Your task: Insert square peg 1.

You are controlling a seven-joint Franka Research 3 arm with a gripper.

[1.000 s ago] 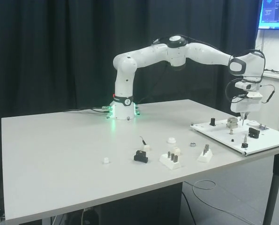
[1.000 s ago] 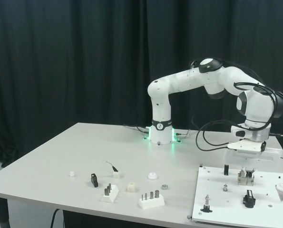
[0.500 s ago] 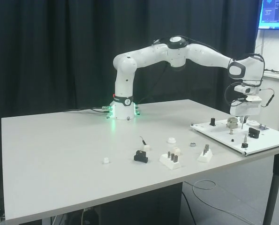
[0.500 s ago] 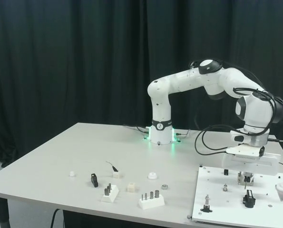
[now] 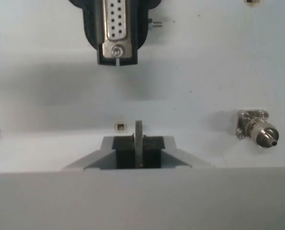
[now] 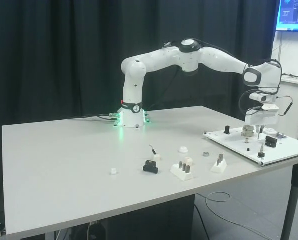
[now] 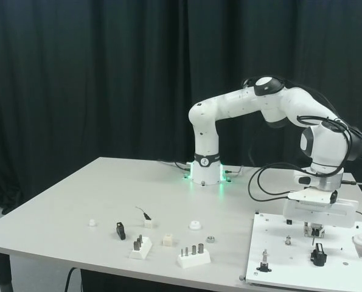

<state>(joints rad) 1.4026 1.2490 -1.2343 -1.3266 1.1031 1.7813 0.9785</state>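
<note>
Black curtains are seen behind the grey worktop (image 6: 63, 165), on which the white board (image 7: 345, 277) lies. Compared with a second ago, the end effector (image 7: 315, 233) is seen lower over the board and moved towards its front edge. A thin grey square peg (image 5: 138, 143) is held upright between the closed fingers, just beside a small square hole (image 5: 119, 127). The fingertips are hidden behind the wrist housing, and the peg's lower end cannot be made out. A black connector (image 5: 115, 29) is cut off by the frame.

Black connector block (image 5: 116, 31) and threaded fitting (image 5: 257, 132) near the square hole (image 5: 119, 127), bare white board (image 5: 46, 62) between.
</note>
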